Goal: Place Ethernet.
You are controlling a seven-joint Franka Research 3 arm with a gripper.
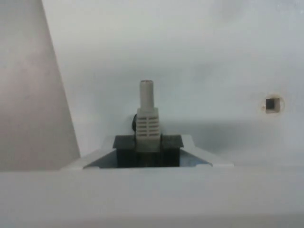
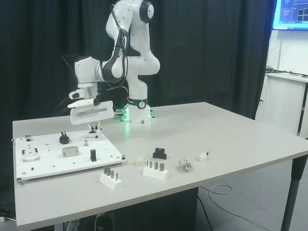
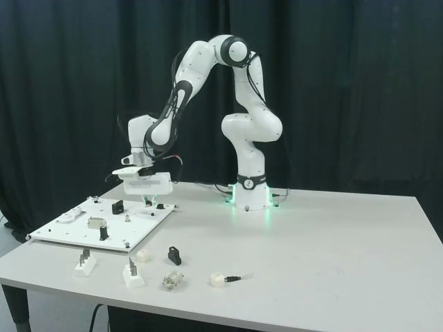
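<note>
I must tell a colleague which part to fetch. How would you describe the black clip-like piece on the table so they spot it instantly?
Start at the flat white assembly board on the grey table. Off its front corner lie loose parts; the small black bracket-shaped block stands among them. It is the only black piece there, between white pin holders and a metal connector.

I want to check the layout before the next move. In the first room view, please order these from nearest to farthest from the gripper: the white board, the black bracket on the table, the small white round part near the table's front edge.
1. White board, directly below the gripper.
2. Black bracket, mid-table, beyond the board's edge.
3. Small white round part, farthest along the table.
</note>
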